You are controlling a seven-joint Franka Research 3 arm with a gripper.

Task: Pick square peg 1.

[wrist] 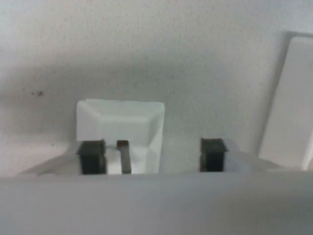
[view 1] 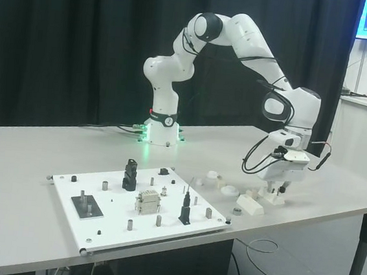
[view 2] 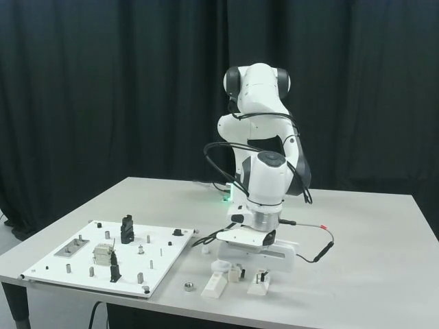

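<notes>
White arm (view 1: 245,36) with black joint bands, green glow at base (view 1: 161,135). Grey table (view 1: 52,151). White board (view 1: 138,204) carrying black and grey fixtures. White square peg (wrist: 120,132) between black fingertip pads (wrist: 92,156). Black curtain (view 2: 103,89) behind. White block (view 2: 214,285) beside.

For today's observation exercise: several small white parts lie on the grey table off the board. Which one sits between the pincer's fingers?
The white square peg, the loose part farthest from the white board; the pincer straddles it.

peg (wrist: 120,128): white matt plastic (smooth) | table (view 1: 32,155): grey, matt
</notes>
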